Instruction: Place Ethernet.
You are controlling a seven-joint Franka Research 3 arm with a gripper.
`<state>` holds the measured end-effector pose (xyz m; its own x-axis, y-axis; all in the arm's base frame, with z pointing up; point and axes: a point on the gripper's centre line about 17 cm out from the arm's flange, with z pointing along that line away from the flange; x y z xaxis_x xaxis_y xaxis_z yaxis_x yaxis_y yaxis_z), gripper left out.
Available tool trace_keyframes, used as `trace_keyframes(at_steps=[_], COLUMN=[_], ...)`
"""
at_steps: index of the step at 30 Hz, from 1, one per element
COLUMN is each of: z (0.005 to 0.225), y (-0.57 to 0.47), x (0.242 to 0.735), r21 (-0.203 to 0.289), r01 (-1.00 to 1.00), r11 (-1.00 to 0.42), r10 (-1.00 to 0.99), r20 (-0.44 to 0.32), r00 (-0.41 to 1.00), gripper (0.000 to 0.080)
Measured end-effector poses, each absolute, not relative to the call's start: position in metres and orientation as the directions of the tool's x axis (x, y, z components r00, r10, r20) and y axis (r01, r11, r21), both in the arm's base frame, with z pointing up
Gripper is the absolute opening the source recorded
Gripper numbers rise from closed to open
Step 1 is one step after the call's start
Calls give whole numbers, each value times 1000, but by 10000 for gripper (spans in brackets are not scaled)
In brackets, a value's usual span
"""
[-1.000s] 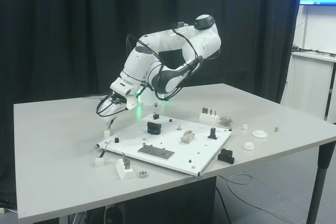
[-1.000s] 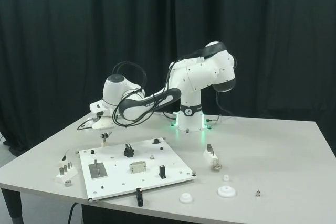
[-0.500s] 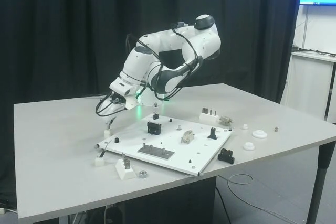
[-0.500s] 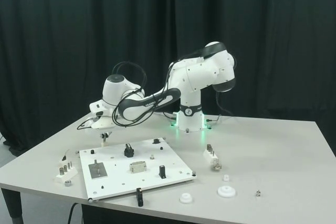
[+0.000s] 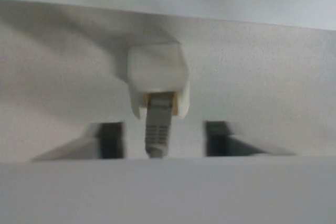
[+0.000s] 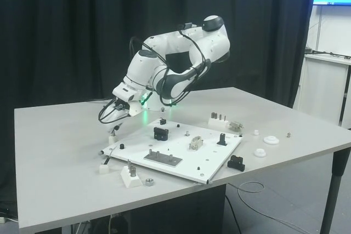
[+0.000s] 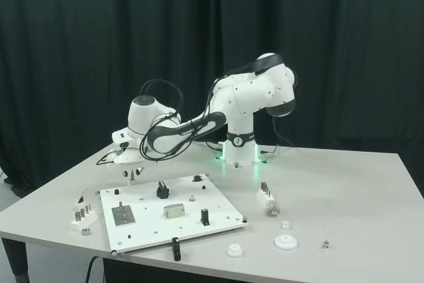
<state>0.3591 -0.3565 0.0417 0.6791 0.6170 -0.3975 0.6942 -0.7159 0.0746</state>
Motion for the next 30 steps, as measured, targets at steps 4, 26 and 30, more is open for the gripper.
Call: trace_keyframes(at_steps=[4, 26, 30], z=[41, 46, 53], y=[-358, -368, -371], x=[359, 366, 369], r21=[71, 80, 84], r01=[692, 691, 691], r11=[-718, -718, -718], r10=[617, 612, 608], r20=[-396, -400, -410], r00=[680, 682, 680], gripper=[338, 793, 800])
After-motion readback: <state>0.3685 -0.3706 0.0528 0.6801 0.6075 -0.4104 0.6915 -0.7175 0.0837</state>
